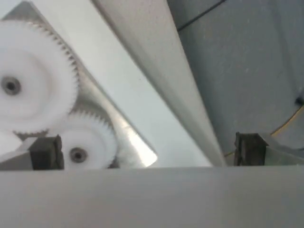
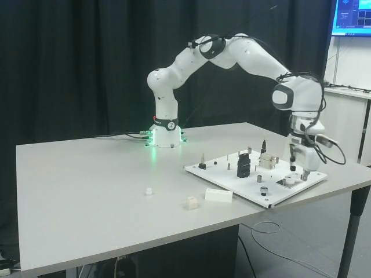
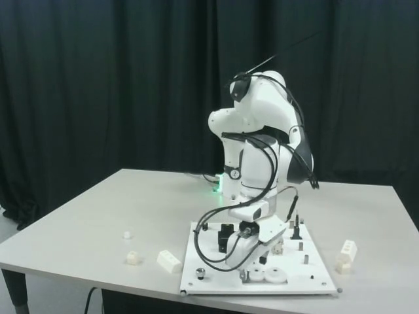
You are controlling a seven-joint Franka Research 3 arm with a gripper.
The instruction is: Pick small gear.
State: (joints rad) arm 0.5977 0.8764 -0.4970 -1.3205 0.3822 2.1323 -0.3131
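The small white gear (image 1: 88, 142) lies on a metal plate, its teeth meshed with a larger white gear (image 1: 28, 76). My gripper (image 1: 148, 151) hangs open just above them. The small gear sits close inside one black fingertip (image 1: 47, 152), while the other fingertip (image 1: 249, 148) stands far off past the board's edge. In the first room view the gripper (image 2: 299, 168) hovers over the gears (image 2: 290, 180) at the near right corner of the white board (image 2: 226, 176). In the second room view the small gear (image 3: 257, 275) and the large gear (image 3: 275, 276) lie at the board's front edge.
Black and grey parts (image 2: 243, 165) and upright pegs stand on the board. Loose white pieces (image 2: 149, 190), (image 2: 191, 202), (image 2: 218, 196) lie on the grey table left of it. A white block (image 3: 346, 250) sits beside the board. The table's edge is close to the gears.
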